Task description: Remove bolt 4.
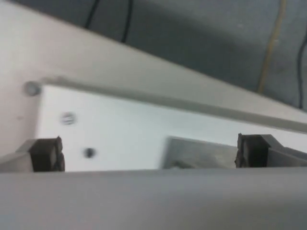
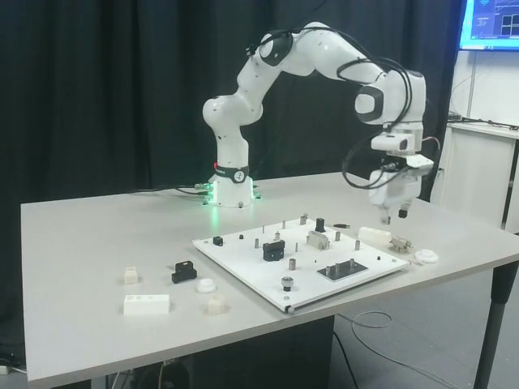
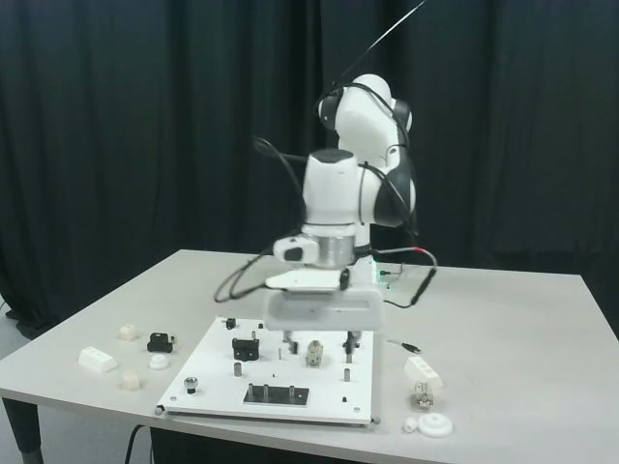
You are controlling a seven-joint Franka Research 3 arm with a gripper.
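Observation:
The white assembly board [image 2: 243, 247] lies on the grey table [image 2: 89, 235] and carries several small upright bolts, such as one near its front corner [image 2: 286, 283]; nothing marks which is bolt 4. My gripper [image 2: 394, 215] hangs above the board's right end, open and holding nothing. In the second room view the gripper [image 3: 320, 340] hovers over the board [image 3: 208, 387], both fingers spread wide. In the wrist view the gripper [image 1: 149, 152] shows two dark fingertips [image 1: 48, 154] far apart over the board's corner [image 1: 120, 129], with a small screw head [image 1: 67, 118] and a dark hole [image 1: 88, 153] nearby.
On the board are black fixtures [image 2: 273, 250] and a grey plate [image 2: 346, 271]. Right of the board lie a white block [image 2: 375, 235], a small metal part [image 2: 400, 243] and a white gear [image 2: 426, 256]. Left of it are white blocks [image 2: 147, 304] and a black piece [image 2: 185, 271].

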